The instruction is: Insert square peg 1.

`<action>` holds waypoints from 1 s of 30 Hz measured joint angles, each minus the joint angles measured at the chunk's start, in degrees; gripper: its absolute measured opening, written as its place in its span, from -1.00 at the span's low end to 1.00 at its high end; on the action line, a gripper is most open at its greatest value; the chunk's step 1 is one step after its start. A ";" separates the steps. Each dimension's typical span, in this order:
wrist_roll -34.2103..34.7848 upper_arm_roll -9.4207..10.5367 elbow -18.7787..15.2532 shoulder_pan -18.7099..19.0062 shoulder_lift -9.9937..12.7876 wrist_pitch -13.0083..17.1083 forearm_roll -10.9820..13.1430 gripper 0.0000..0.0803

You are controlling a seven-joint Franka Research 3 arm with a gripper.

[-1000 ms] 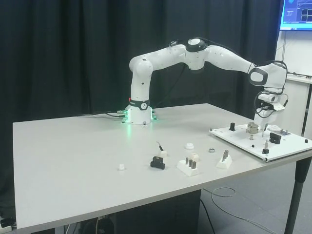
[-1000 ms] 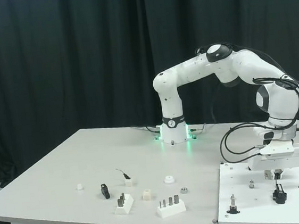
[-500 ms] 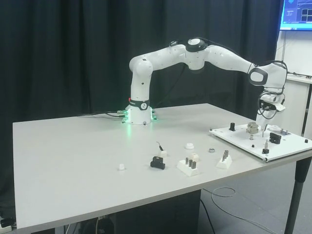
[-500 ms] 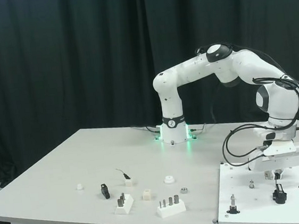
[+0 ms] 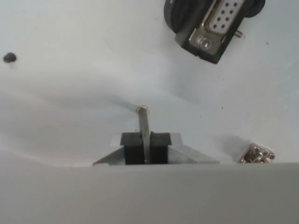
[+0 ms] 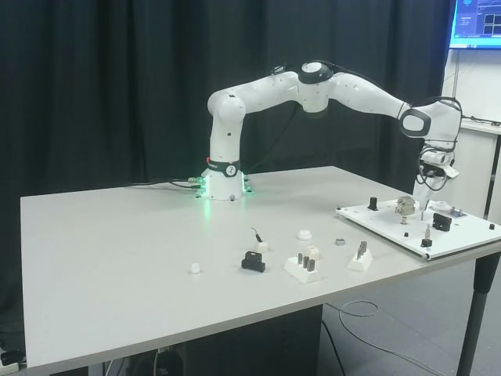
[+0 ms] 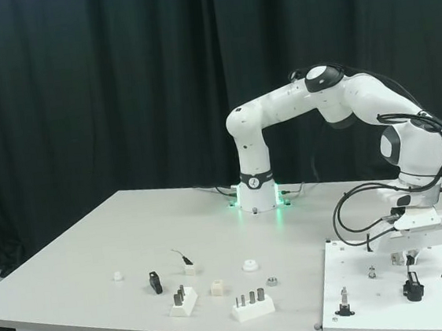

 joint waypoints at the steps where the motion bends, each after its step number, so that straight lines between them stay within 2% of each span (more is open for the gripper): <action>1: 0.32 0.00 0.00 0.00 0.00 0.00 0.00 -0.93; 20: 16.24 0.40 0.13 -0.10 0.00 0.71 0.05 -0.93; 30: 18.41 0.56 0.14 -0.29 0.00 0.96 0.30 -0.93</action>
